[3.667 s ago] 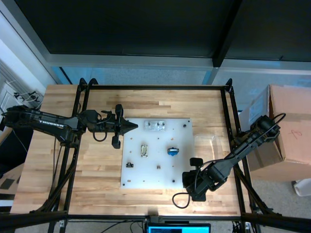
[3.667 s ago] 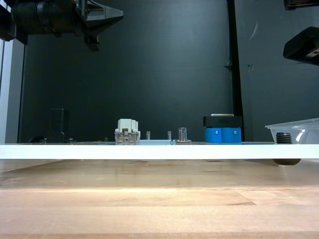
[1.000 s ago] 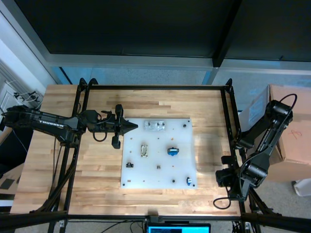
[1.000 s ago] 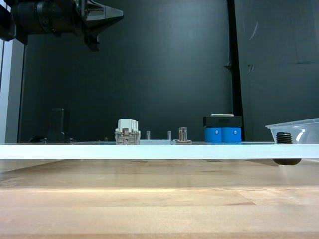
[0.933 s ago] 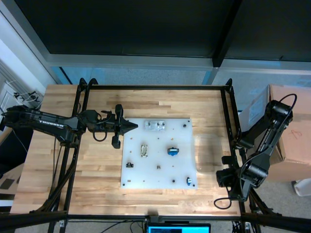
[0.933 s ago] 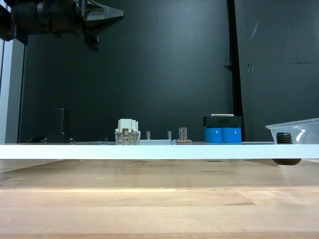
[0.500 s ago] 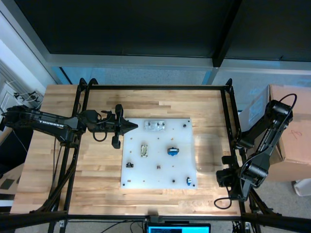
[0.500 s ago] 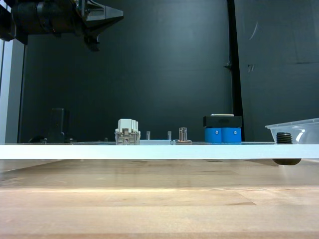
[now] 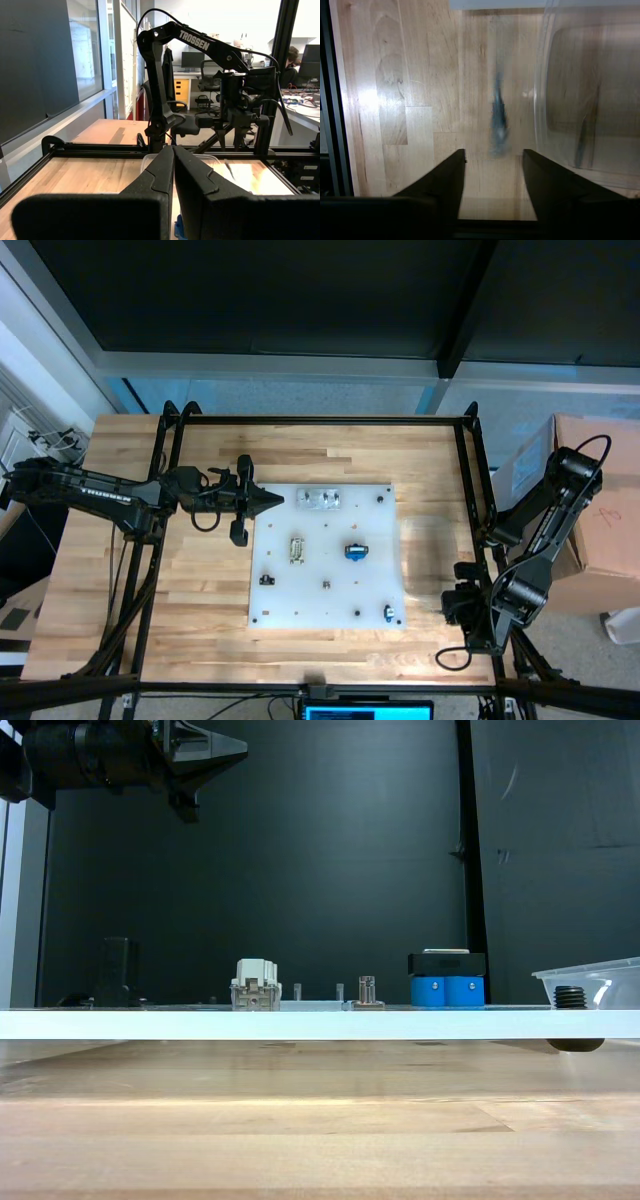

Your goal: Remove the RJ45 connector from the taskboard and place in the container

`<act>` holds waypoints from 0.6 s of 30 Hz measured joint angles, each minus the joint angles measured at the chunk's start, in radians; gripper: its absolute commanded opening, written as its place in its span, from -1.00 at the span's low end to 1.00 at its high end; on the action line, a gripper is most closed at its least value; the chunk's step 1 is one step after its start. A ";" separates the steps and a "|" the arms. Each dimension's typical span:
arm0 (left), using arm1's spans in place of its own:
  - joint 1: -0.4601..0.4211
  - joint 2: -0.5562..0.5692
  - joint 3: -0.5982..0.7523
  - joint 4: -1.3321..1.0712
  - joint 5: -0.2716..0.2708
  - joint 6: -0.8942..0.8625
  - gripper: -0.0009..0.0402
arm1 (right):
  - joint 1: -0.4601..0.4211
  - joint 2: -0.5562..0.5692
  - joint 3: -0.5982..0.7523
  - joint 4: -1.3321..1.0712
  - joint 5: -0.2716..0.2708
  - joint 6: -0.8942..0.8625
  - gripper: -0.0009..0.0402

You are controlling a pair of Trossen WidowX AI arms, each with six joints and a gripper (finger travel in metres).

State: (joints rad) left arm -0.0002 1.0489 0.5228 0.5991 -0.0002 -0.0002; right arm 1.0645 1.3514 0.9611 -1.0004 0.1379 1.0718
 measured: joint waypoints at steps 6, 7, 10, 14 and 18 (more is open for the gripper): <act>0.000 0.000 0.000 0.000 0.000 0.000 -0.96 | 0.000 0.001 0.000 0.003 0.000 0.022 0.15; 0.000 0.000 0.000 0.000 0.000 0.000 -0.96 | 0.000 0.001 0.000 0.004 0.000 0.023 0.15; 0.000 0.000 0.000 0.000 0.000 0.000 -0.96 | 0.000 0.001 0.000 0.016 0.000 0.022 0.15; 0.000 0.000 0.000 0.000 0.000 0.000 -0.96 | -0.001 0.001 0.000 0.031 0.000 0.009 0.15; 0.000 0.000 0.000 0.000 0.000 0.000 -0.96 | -0.006 0.003 0.000 0.058 -0.003 -0.068 0.15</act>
State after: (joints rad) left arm -0.0002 1.0489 0.5224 0.5991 -0.0002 -0.0002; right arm 1.0584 1.3548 0.9611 -0.9421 0.1345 1.0039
